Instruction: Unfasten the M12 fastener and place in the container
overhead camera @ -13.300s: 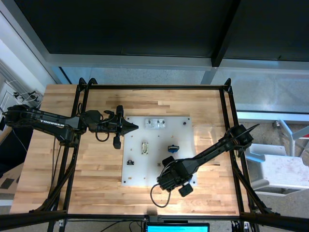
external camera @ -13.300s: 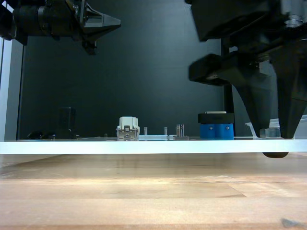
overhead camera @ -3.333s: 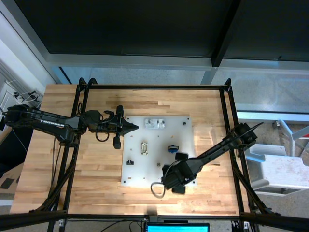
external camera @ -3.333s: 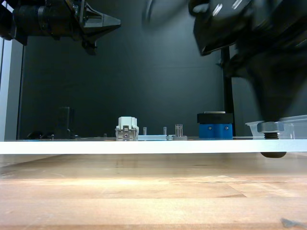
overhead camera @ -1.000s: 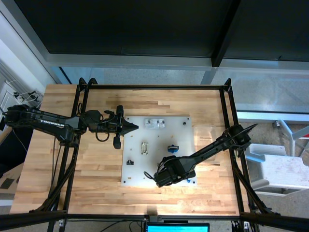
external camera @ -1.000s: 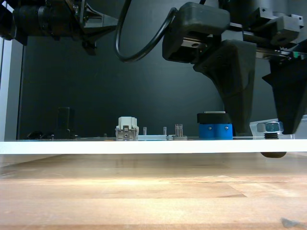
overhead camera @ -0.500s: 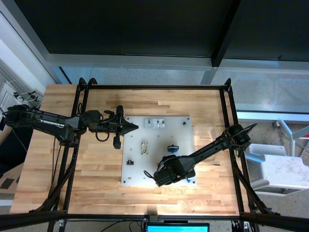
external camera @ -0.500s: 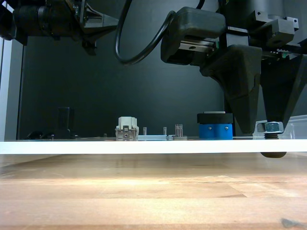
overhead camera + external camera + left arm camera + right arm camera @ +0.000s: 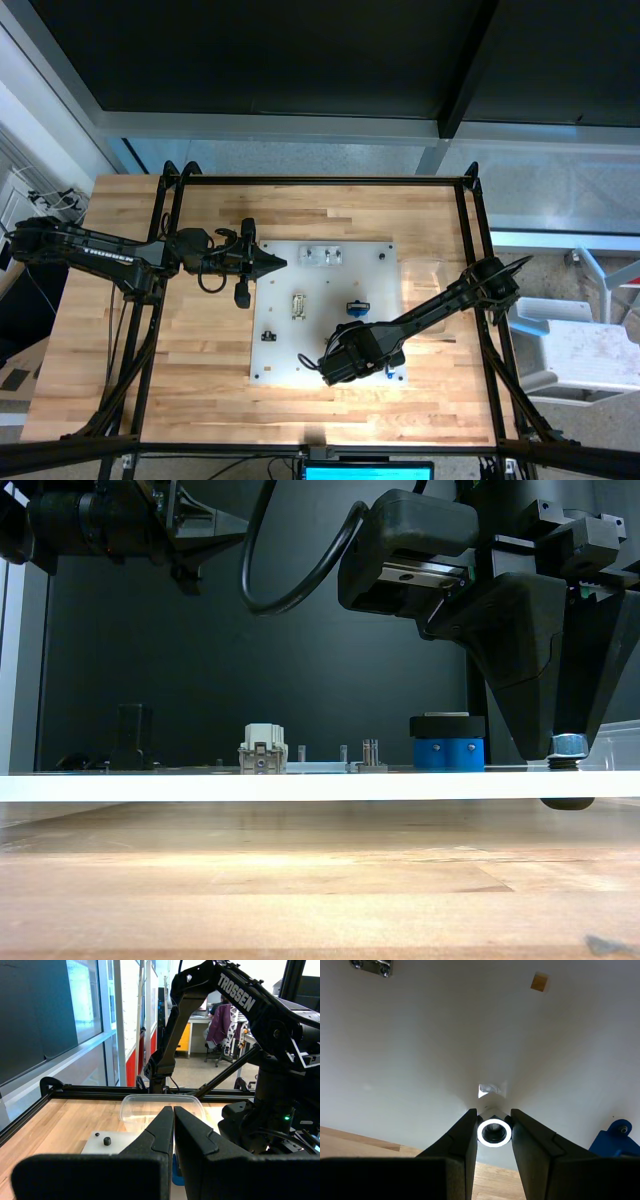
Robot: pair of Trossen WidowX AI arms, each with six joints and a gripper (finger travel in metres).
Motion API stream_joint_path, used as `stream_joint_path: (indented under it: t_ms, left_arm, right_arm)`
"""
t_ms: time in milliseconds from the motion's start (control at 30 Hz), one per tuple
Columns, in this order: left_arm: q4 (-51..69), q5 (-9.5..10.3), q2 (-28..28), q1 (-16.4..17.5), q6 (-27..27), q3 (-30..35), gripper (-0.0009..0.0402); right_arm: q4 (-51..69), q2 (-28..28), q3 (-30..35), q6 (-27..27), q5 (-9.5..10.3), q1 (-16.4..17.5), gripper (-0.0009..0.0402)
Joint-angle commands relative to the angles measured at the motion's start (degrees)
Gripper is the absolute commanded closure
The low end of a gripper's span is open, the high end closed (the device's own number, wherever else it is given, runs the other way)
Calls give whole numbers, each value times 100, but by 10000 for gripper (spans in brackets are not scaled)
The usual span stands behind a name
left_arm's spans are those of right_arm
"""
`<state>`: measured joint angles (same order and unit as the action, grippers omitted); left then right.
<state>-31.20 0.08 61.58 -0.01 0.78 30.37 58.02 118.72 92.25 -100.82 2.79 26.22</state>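
Nut (image 9: 568, 745): on its stud (image 9: 566, 763) at the board's (image 9: 285, 350) near right edge, ribs showing beneath it; not in the tray (image 9: 136, 1108).
Right gripper (image 9: 493, 1116): down over the nut, jaws narrow, clamped on its sides.
Left gripper (image 9: 275, 263): parked above the surface (image 9: 180, 330) at the left, jaws pressed together, holding nothing.
Handling: probably small, hard, light and slick metal; best gripped squarely on opposite flats, or it may slip while turning.
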Motion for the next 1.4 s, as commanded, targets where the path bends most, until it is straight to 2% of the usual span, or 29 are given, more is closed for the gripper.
stream_joint_path:
  t_ms: [33,133,200,433,567,767,1100,1200,1400]
  left_arm:
    - [0,-2,2,0,-2,0,393]
    - [0,-2,2,0,-2,0,393]
    - [0,-2,2,2,-2,0,393]
    - [0,-2,2,2,-2,0,393]
    - [0,-2,2,0,-2,0,393]
    - [0,-2,2,0,-2,0,393]
    - [0,-2,2,2,-2,0,393]
    - [0,-2,2,2,-2,0,393]
    - [0,-2,2,2,-2,0,393]
  right_arm:
    - [0,-2,2,37,0,0,355]
    - [20,-2,2,205,-13,0,353]
    - [59,-2,2,522,-17,-9,352]
    - [107,-4,2,2100,-22,-24,355]
    - [96,-4,2,3340,-17,-31,354]
    - [101,-4,2,5622,-13,-31,354]
    - [85,-11,4,8666,-15,-35,354]
    - [83,-11,4,9436,-13,-35,354]
    - [103,-70,4,10404,-11,-35,354]
